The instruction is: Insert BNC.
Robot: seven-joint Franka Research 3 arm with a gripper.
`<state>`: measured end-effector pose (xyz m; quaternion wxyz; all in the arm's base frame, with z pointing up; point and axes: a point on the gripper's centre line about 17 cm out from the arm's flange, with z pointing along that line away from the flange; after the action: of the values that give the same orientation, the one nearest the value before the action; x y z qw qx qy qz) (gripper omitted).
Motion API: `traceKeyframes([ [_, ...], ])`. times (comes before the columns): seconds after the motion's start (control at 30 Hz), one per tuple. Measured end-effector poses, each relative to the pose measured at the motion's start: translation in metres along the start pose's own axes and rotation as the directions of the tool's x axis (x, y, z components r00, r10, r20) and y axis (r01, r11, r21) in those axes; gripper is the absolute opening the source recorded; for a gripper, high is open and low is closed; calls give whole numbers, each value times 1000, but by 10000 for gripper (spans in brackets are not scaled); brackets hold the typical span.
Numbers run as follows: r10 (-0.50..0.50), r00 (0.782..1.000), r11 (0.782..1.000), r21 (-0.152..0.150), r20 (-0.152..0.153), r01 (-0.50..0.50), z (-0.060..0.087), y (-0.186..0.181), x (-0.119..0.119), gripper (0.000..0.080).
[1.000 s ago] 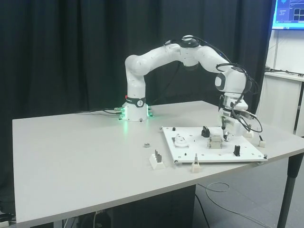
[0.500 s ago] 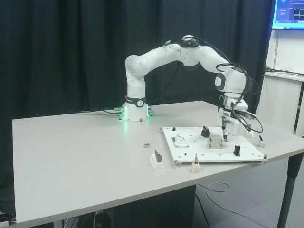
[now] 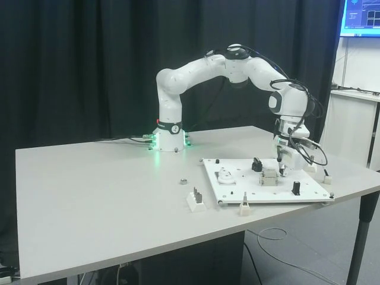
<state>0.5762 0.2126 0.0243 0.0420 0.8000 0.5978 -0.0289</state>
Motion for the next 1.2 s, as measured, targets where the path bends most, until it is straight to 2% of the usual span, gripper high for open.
traceKeyframes([
  [0.23, 12, 1000, 1000, 0, 0, -12, 0, 0, 0, 122],
  [0.5, 121, 993, 993, 1, -1, -121, 0, 0, 0, 122],
  [0.77, 230, 973, 973, 2, -2, -230, 0, 0, 0, 122],
  [0.97, 354, 935, 935, 5, -3, -354, 0, 0, 0, 122],
  [1.2, 506, 863, 863, 10, -4, -506, 0, 0, 0, 122],
])
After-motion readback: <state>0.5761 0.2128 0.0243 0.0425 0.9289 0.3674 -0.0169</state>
